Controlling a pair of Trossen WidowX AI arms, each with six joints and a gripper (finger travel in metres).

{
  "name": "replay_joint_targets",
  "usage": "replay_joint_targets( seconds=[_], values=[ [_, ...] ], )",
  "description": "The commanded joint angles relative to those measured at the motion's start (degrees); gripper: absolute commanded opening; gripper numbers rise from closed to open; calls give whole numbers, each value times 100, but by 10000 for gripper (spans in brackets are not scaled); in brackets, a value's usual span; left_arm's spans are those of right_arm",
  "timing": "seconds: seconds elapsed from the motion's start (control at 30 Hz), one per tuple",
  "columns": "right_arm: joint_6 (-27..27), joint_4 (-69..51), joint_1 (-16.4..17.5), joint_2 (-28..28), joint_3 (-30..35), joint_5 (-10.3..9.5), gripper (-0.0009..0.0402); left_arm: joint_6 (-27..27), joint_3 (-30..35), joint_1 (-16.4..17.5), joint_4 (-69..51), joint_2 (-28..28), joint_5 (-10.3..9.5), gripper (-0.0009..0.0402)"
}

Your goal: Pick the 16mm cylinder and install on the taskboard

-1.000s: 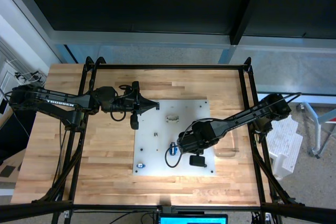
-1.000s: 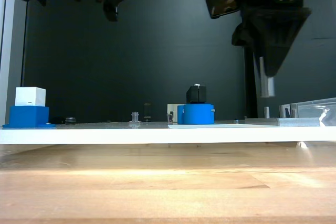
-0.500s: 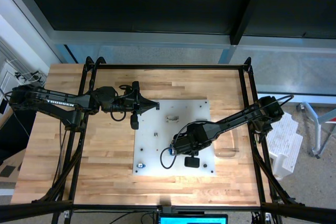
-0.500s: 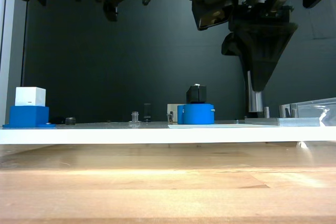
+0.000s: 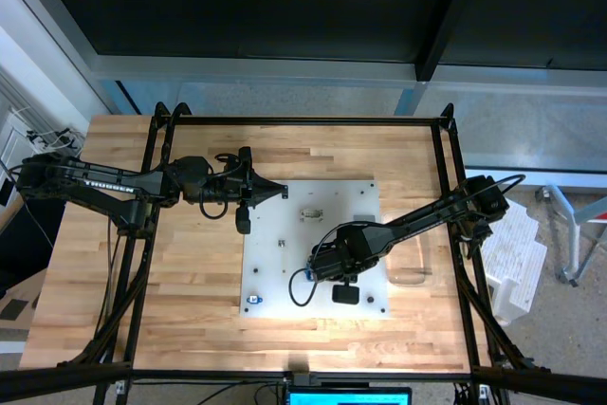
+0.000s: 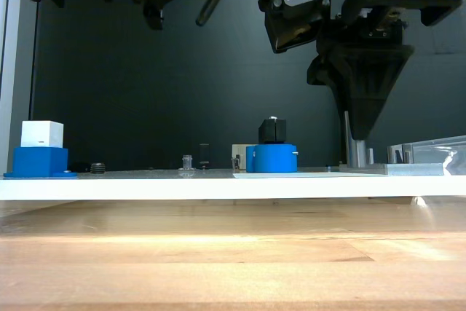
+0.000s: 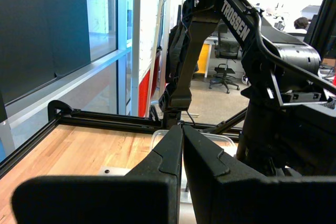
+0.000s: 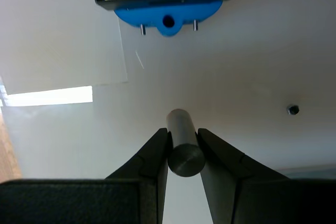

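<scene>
The right gripper (image 8: 182,134) pinches the 16mm cylinder (image 8: 184,150) upright, low over the taskboard (image 5: 360,206) at the high view's centre; whether they touch is unclear. The left gripper (image 7: 182,132), fingers pressed together, hangs at the board's upper-left edge.

the 16mm cylinder (image 8: 182,142), a smooth dull-grey metal peg, stands upright, pinched between the right gripper's (image 8: 182,134) fingertips. its lower end is at the flat white taskboard (image 5: 285,272) directly below. the board's far-left corner lies by the closed left gripper (image 5: 282,190).
</scene>
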Motion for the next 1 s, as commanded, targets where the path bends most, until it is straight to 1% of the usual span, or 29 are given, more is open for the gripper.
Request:
replay_joint_targets(
  seconds=[0.03, 0.8, 1.0],
  values=[
    [2, 33, 2, -4, -28, 0, 0, 0, 0, 0, 2, 2, 2, 0],
    [-39, 120, 2, -4, -151, -4, 0, 0, 0, 0, 2, 2, 2, 0],
    [-57, 505, 2, -4, -389, -17, 0, 0, 0, 0, 2, 2, 2, 0]
  ],
)
